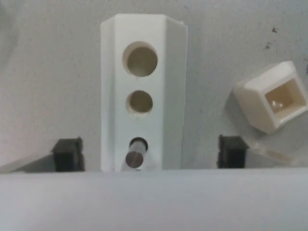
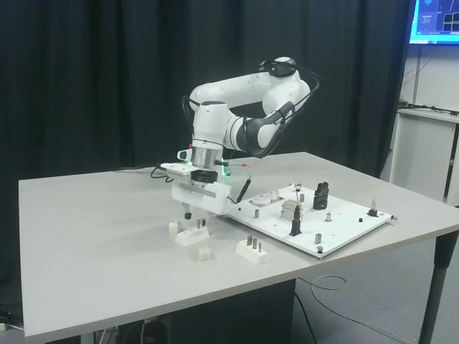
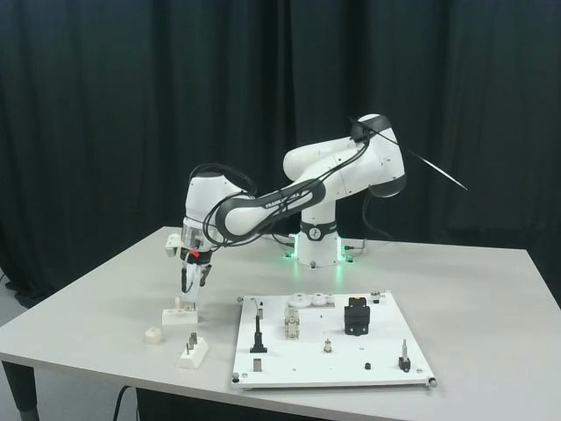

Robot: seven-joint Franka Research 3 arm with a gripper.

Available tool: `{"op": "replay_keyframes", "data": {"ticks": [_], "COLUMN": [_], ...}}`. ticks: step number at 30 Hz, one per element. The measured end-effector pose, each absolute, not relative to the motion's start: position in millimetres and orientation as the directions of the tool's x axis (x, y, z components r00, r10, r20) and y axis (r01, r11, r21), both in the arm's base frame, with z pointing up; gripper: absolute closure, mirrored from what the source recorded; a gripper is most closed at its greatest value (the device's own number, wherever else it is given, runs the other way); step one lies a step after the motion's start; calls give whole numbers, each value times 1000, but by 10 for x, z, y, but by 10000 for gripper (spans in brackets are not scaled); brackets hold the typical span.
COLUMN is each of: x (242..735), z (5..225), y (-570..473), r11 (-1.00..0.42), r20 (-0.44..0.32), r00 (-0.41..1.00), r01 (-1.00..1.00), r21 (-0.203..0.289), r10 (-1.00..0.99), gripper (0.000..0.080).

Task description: Pick round peg 2.

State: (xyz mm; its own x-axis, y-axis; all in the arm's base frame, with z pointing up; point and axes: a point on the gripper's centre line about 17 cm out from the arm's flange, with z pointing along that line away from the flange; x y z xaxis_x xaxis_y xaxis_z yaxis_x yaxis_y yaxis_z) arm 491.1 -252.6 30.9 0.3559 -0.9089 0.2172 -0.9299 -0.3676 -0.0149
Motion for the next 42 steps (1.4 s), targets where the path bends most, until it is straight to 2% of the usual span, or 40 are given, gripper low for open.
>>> {"op": "replay_keyframes", "data": {"ticks": [2,3,10,12,18,19,33,42], "x": [4914,4915,4931,4933,4938,4940,5011,5093], "z": [302,298,276,271,269,270,375,542], "y": [-2523,-2523,-2515,-2514,-2516,-2517,-2609,-2607], "r11": [-369,-369,-366,-365,-364,-364,-367,-365], "r20": [217,217,217,217,219,219,261,266], "r00": [357,357,353,351,350,350,348,338], "r01": [-929,-929,-930,-931,-931,-931,-930,-929], "r21": [-14,-14,-22,-24,-26,-26,-30,-59], "r10": [-908,-908,-910,-911,-911,-911,-901,-903], "gripper": [98,262,262,588,588,730,739,739]}}
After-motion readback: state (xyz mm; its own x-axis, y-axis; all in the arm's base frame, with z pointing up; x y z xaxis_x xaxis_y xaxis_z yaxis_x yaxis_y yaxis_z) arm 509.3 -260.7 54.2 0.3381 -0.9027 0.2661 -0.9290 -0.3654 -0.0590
